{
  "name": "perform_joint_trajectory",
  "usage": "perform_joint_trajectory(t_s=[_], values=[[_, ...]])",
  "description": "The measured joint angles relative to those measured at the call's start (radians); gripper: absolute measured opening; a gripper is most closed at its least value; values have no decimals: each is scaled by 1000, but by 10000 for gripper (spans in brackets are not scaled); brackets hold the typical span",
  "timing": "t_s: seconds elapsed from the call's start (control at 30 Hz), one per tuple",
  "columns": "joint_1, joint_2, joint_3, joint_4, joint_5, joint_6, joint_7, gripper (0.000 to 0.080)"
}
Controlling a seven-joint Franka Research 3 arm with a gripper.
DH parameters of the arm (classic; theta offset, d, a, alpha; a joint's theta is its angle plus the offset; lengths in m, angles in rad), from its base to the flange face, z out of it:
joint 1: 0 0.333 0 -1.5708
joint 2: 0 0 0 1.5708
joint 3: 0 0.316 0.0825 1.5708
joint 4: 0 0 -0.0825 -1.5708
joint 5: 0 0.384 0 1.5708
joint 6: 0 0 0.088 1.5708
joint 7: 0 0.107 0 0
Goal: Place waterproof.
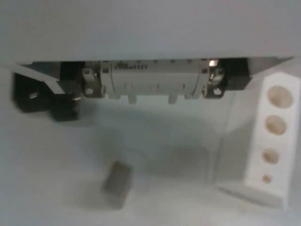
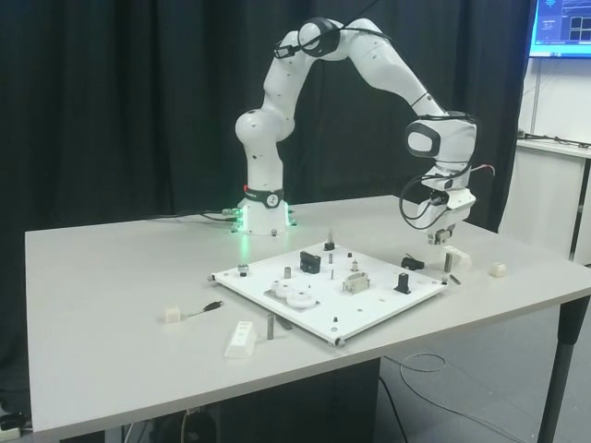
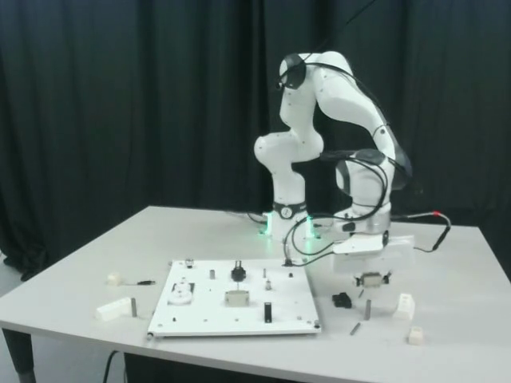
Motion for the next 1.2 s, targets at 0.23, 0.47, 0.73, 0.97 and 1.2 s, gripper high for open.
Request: perform_joint_trajectory(t_s=[0.23, 0.47, 0.73, 0.97, 1.2], values=[[42, 18, 0, -1, -2, 8, 43, 620], [59, 35, 0, -2, -14, 25, 71, 620], [59, 54, -3, -2, -19, 41, 77, 620], [58, 70, -5, -2, -19, 55, 85, 620], [58, 84, -5, -2, -19, 66, 91, 620]])
